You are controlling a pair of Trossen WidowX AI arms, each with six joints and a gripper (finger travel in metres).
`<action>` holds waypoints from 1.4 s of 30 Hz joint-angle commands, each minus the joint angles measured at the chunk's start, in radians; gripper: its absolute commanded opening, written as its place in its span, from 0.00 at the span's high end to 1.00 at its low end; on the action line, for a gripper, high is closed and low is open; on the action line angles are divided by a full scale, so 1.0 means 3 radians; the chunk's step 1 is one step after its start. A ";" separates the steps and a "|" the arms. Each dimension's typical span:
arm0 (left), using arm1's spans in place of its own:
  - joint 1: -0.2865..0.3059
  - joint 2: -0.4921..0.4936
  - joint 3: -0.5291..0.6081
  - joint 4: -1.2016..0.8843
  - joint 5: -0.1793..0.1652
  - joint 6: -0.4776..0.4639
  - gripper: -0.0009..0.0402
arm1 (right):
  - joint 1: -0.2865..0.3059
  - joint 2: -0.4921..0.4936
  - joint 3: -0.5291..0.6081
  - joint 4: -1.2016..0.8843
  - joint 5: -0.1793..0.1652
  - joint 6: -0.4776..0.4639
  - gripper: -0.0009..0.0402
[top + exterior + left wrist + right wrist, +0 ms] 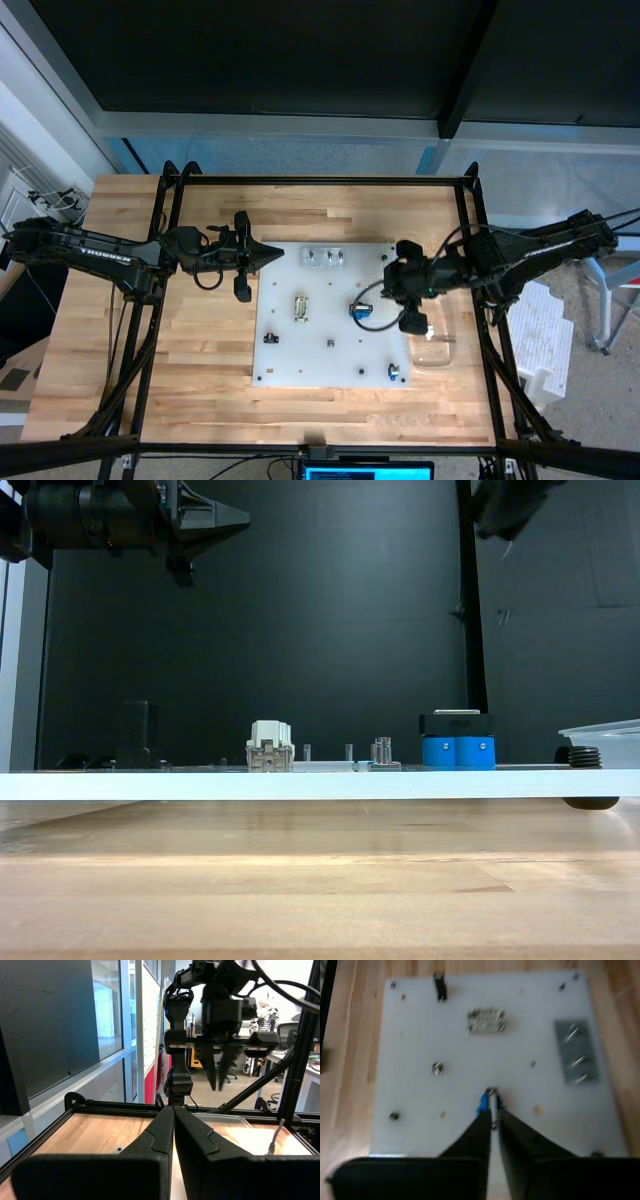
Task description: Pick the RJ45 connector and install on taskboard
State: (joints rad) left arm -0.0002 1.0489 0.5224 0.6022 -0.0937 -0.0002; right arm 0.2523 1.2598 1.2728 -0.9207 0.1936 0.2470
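Observation:
The taskboard [330, 345] is a white square panel lying mid-table, also seen in the right wrist view [420, 1035]. My right gripper [493, 1110] hangs above its right half, fingers pointing down. It is shut on a tiny silvery plug, the RJ45 connector [492, 1101]. A blue socket [361, 313] sits on the board just below those fingertips. In the high view the right gripper [380, 298] is beside that socket. My left gripper [272, 257] hovers at the board's left edge, shut and holding nothing. In the left wrist view the right gripper [218, 1077] hangs well above the table.
A clear tray [437, 348] lies off the board's right edge. On the board stand a grey-white connector block [300, 307], a silver plate [325, 258], a black clip [270, 339] and a blue-black fitting [457, 742]. A black frame [320, 181] rings the table.

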 commanded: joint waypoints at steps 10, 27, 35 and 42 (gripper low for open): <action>0.0001 0.0001 0.0001 0.0000 0.0001 0.0000 0.98 | -0.0619 -0.0033 -0.0019 0.0627 -0.0140 -0.0651 0.98; 0.0000 0.0001 0.0001 0.0000 0.0001 0.0000 0.98 | -0.0961 -0.0371 -0.0912 0.2387 -0.0455 -0.0856 0.98; 0.0000 0.0001 0.0001 0.0000 0.0000 0.0000 0.98 | -0.0975 -0.0492 -0.1377 0.3293 -0.0621 -0.0834 0.98; 0.0001 0.0000 0.0001 0.0001 0.0000 0.0001 0.98 | -0.0987 -0.0511 -0.1663 0.3868 -0.0652 -0.0837 0.98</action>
State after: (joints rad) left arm -0.0002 1.0489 0.5228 0.6022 -0.0937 -0.0002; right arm -0.0441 1.1057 0.7864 0.2115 -0.0040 -0.0051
